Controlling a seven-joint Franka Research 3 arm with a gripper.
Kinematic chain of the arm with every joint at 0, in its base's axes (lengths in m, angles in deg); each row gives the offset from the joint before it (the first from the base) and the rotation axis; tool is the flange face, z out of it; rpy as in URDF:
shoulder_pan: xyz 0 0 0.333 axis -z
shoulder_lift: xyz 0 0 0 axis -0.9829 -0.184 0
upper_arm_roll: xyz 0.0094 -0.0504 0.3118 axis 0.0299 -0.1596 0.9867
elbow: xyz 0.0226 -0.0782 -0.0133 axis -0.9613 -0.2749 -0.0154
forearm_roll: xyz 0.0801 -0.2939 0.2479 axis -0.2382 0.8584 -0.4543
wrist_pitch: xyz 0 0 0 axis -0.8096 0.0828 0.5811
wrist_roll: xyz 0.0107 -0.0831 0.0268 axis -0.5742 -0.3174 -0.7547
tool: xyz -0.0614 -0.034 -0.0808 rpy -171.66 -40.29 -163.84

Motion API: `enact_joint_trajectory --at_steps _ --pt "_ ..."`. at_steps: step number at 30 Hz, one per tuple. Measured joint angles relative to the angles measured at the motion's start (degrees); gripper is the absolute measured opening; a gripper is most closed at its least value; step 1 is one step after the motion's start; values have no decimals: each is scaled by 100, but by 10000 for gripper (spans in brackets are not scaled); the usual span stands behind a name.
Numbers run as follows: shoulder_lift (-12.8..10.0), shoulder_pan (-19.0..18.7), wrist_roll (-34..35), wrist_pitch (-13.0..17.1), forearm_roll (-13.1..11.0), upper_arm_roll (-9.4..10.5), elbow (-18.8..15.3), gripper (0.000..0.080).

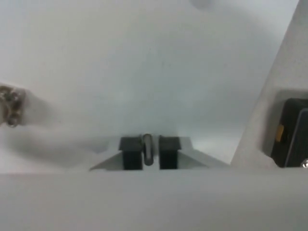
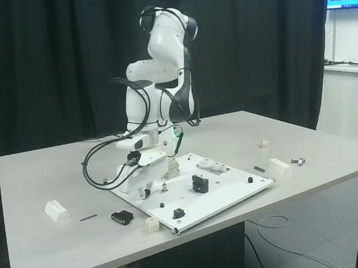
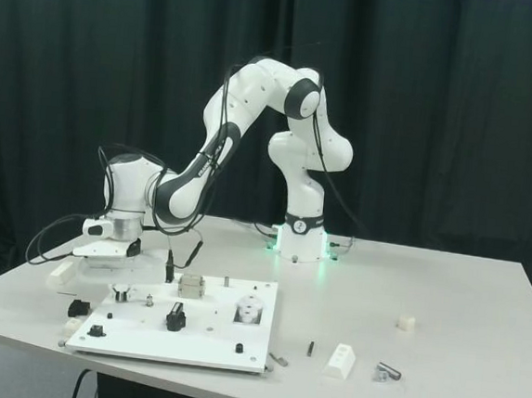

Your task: Remove round peg 1.

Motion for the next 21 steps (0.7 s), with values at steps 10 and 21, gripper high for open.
enact_joint_trajectory --at_steps 10,21 --pt "-36 27 -227 -181 0 4 110 34" --pt "-76 58 -341 -307 0 5 201 35"
